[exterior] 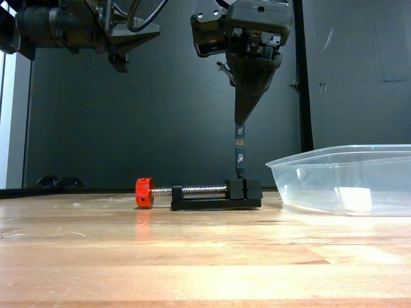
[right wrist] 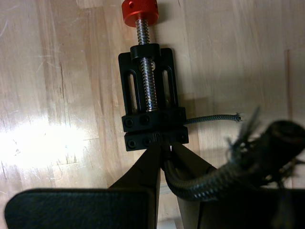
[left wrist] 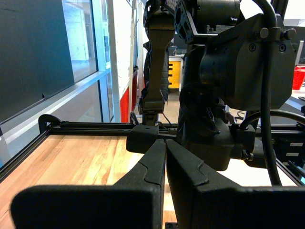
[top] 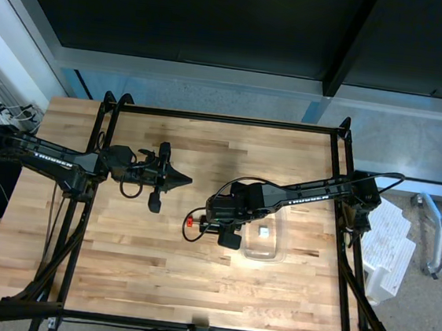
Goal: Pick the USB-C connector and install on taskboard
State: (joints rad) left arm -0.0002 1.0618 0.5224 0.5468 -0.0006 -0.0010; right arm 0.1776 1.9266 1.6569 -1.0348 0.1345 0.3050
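Observation:
The taskboard [right wrist: 151, 119] is a small black vise block with a silver screw and an orange-red knob [exterior: 144, 192]; it lies on the wooden table just left of the tray. My right gripper [exterior: 239, 120] points straight down over its block end, shut on the USB-C connector [exterior: 239, 153], a slim dark piece hanging upright. The connector's lower tip meets the top of the block [exterior: 244, 190]. From the right wrist, the fingertips [right wrist: 151, 155] close on the connector at the slot, a braided cable [right wrist: 217, 177] trailing. My left gripper [top: 181, 180] hovers shut and empty, up to the left.
A clear plastic tray [exterior: 385, 183] stands right of the taskboard, holding a small whitish square piece [top: 263, 232]. A black frame [top: 226, 119] borders the table. Open wood lies in front of and left of the taskboard.

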